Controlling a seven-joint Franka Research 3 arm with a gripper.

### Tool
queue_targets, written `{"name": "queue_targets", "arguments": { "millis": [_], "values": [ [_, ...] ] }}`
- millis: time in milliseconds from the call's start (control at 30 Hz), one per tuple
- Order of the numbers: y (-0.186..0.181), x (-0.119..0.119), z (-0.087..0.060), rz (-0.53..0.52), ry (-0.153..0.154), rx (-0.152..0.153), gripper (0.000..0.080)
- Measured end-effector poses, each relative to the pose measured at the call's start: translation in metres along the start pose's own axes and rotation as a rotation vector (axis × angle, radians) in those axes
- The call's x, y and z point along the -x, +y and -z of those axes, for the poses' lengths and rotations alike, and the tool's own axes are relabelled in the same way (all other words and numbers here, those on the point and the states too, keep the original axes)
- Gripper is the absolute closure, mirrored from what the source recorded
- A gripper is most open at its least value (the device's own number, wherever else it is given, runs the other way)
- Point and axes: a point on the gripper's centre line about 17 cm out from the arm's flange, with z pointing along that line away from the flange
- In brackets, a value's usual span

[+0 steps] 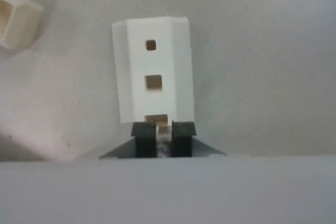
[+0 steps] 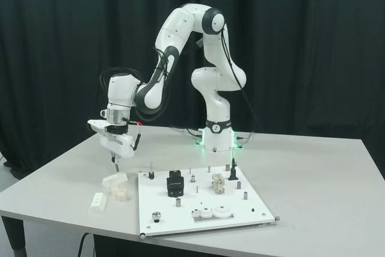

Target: Place square peg 2.

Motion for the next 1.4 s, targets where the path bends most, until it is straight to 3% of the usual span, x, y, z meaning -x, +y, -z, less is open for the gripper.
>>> {"name": "queue_targets", "arguments": {
  "millis": [333, 733, 1400],
  "values": [
    [-0.0038, 0.0029, -0.0035, -0.024, 0.010, -0.008, 0.0746],
    [-0.0028, 0.0043, -0.0090, -0.022, 0.028, 0.007, 0.0746],
    [-0.0057, 0.0043, -0.0082, -0.017, 0.029, 0.005, 0.0746]
  ]
}}
